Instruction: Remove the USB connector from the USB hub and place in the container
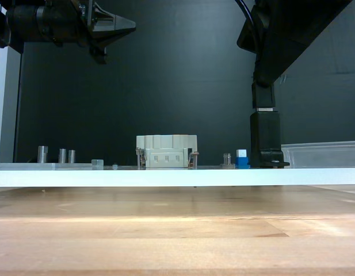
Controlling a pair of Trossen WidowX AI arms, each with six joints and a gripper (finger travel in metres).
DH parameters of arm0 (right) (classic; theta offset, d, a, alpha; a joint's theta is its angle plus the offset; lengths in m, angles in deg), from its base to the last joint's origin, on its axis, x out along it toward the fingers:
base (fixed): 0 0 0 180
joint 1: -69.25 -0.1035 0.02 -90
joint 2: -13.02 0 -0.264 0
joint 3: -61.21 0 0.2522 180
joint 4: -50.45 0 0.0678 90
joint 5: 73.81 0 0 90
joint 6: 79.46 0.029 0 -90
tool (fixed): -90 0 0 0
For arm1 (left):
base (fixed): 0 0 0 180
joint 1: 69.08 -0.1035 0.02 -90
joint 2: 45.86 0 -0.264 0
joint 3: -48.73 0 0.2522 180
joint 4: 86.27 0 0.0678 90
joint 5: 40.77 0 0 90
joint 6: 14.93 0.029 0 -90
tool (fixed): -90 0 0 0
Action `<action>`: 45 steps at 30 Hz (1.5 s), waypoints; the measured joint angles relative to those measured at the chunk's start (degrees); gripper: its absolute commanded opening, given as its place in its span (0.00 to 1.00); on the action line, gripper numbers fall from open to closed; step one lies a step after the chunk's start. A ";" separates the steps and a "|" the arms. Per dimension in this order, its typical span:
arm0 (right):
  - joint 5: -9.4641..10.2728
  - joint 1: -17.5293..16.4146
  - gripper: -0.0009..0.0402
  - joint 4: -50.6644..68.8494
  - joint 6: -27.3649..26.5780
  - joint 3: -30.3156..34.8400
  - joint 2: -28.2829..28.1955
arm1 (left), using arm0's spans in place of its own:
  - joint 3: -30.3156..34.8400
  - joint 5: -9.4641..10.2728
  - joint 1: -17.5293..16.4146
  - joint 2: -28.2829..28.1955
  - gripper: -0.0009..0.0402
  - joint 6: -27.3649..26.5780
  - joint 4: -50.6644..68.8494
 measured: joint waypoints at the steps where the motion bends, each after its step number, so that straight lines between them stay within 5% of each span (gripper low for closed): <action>1: 0.02 0.00 0.02 0.00 0.00 0.00 0.00 | 0.02 0.00 0.00 0.00 0.02 0.00 0.00; 28: 0.70 -0.37 0.02 -0.63 -1.27 -0.02 0.11 | 0.02 0.00 0.00 0.00 0.02 0.00 0.00; 45: -0.63 -2.12 0.02 -4.09 1.20 -3.48 2.54 | 0.02 0.00 0.00 0.00 0.02 0.00 0.00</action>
